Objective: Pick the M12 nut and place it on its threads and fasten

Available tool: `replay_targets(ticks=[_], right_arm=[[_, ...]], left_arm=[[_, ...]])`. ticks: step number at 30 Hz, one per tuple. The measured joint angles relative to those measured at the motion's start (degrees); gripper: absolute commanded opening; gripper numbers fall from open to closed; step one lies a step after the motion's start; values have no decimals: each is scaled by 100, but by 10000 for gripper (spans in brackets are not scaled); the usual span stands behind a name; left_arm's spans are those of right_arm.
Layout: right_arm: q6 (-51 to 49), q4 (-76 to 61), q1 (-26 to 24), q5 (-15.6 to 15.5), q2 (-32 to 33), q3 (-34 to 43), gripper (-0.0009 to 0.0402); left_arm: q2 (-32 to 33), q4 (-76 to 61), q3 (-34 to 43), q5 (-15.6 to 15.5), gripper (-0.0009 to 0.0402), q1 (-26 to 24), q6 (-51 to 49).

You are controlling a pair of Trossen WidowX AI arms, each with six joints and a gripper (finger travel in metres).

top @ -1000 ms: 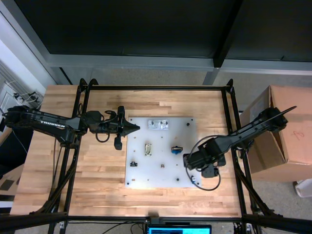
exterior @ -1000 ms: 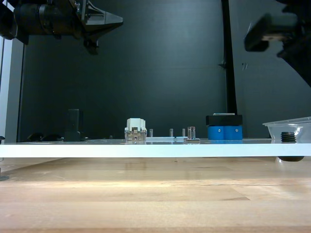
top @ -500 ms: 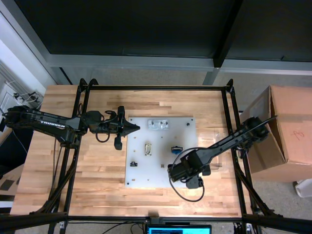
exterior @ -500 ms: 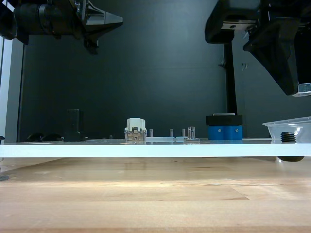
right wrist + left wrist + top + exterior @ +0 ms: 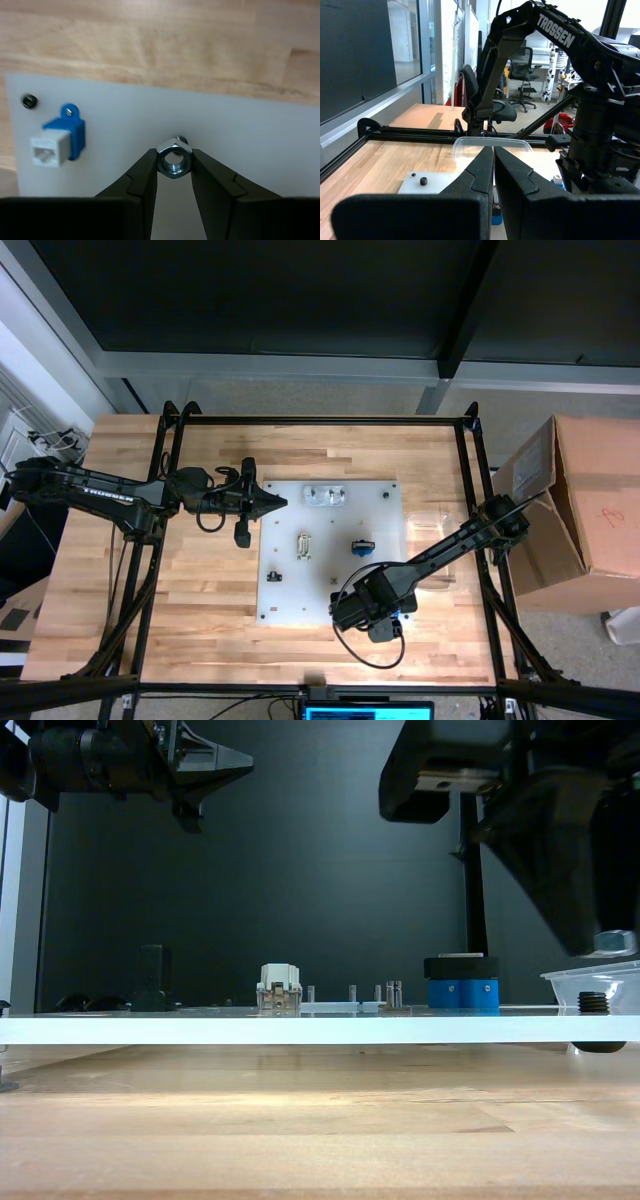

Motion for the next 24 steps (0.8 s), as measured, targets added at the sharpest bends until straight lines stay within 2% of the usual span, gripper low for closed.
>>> replay_targets(ticks=[24], right_arm=[[-20,151,-17,0,109,-50,83]], left_arm=[[0,2,0,2,0,0,-2]])
